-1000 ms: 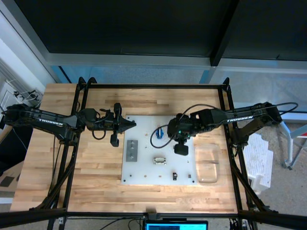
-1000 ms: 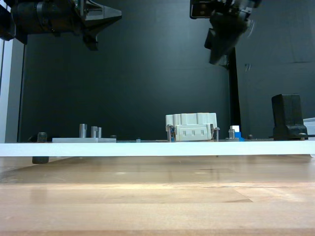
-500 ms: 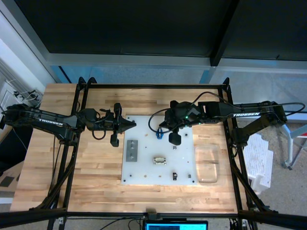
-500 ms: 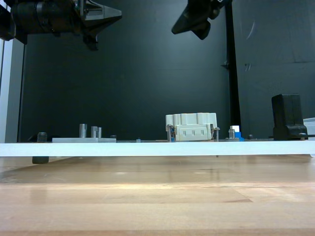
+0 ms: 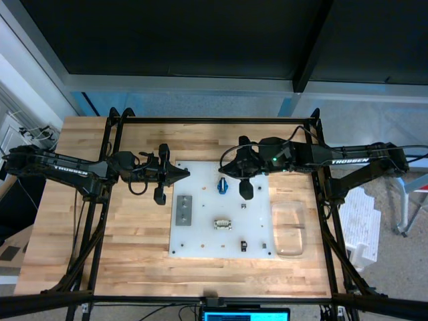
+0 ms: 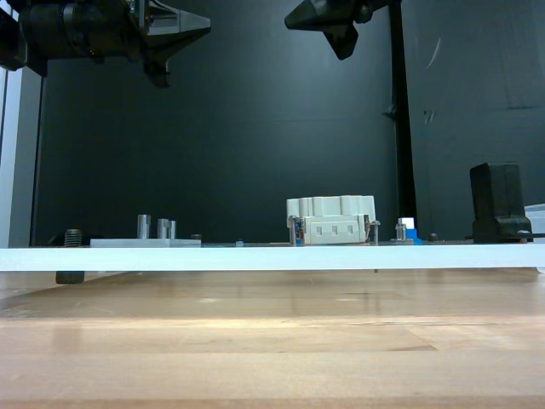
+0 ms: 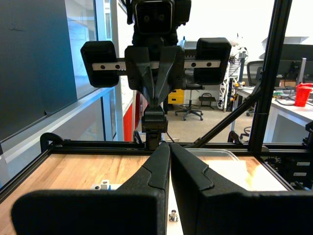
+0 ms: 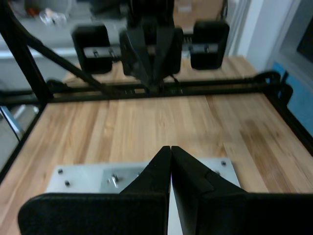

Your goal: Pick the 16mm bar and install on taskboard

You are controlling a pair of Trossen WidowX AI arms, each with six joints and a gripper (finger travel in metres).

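Seen from above and from table height, left to right. Left gripper (image 5: pixel 184 172) (image 6: pixel 204 20) (image 7: pixel 169 147) raised high over the left edge of the white board (image 5: pixel 200 234) (image 6: pixel 255 257), pointing right, fingers (image 7: pixel 156 169) pressed flat together. Below its tip and toward the near side, a grey metal block (image 5: pixel 183 209) (image 6: pixel 145 242) with short pegs, lying on the board. Further right of that gripper, near the board's middle, a cream connector (image 5: pixel 223 224) (image 6: pixel 330 220). Right gripper (image 5: pixel 224 167) (image 6: pixel 289 17) (image 8: pixel 170 148) equally high over the far part of the board, pointing left toward the left gripper, tips facing but well apart, fingers (image 8: pixel 157 171) closed tight against each other. Just beneath and nearside of its tip, a blue piece (image 5: pixel 222 185) on the board, not touched. Well nearside of this gripper, a small black part (image 5: pixel 244 245) (image 6: pixel 498 203) standing by the board's near edge. To the right, under the right arm and just beside the board, a clear plastic tray (image 5: pixel 289 231) on the wooden table (image 5: pixel 120 254). Small metal bar too tiny to pick out in any view; cannot tell where it lies
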